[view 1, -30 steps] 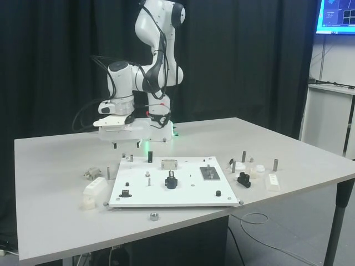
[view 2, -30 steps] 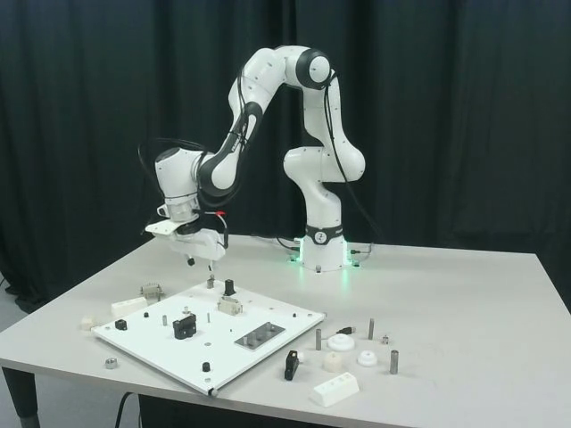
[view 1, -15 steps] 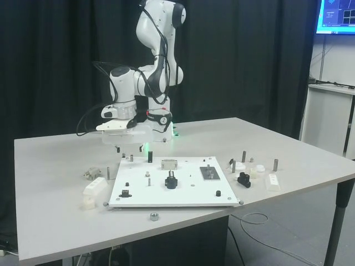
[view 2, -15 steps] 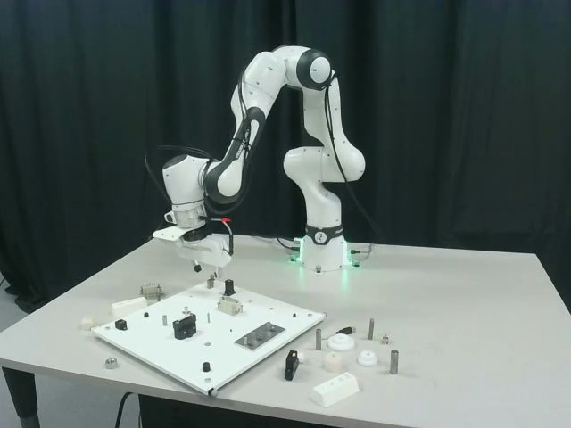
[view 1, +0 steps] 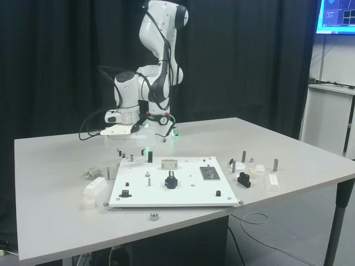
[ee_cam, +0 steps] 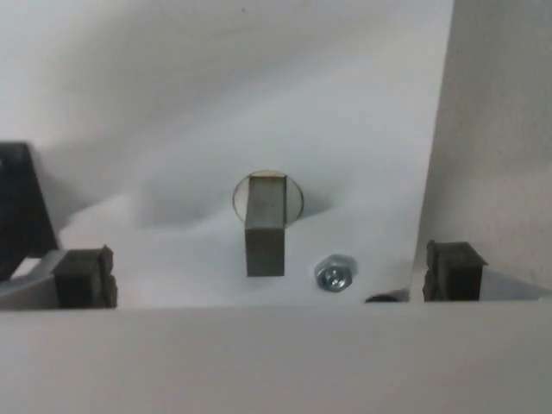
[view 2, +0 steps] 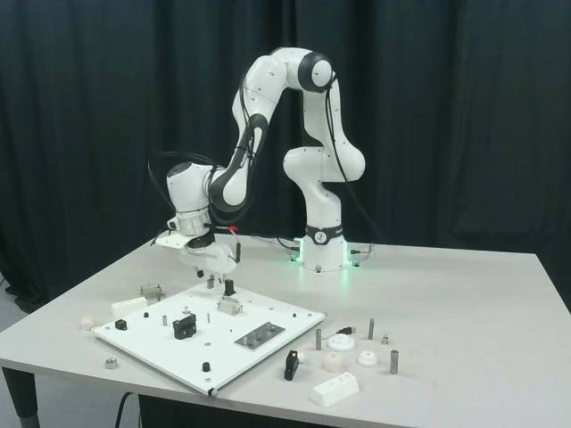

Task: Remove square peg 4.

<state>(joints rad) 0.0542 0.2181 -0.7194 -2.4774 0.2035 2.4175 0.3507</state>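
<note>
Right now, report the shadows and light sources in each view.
Wrist view: a soft grey shadow spreads across the white board beside the square peg. First room view: a lit screen glows at the upper corner. Second room view: green light shines at the arm's base, against black curtains.

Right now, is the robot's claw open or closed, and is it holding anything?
Gripper: open, holding nothing. The fingers stand apart on either side of the square peg, which sits in the white board, not touching it.
</note>
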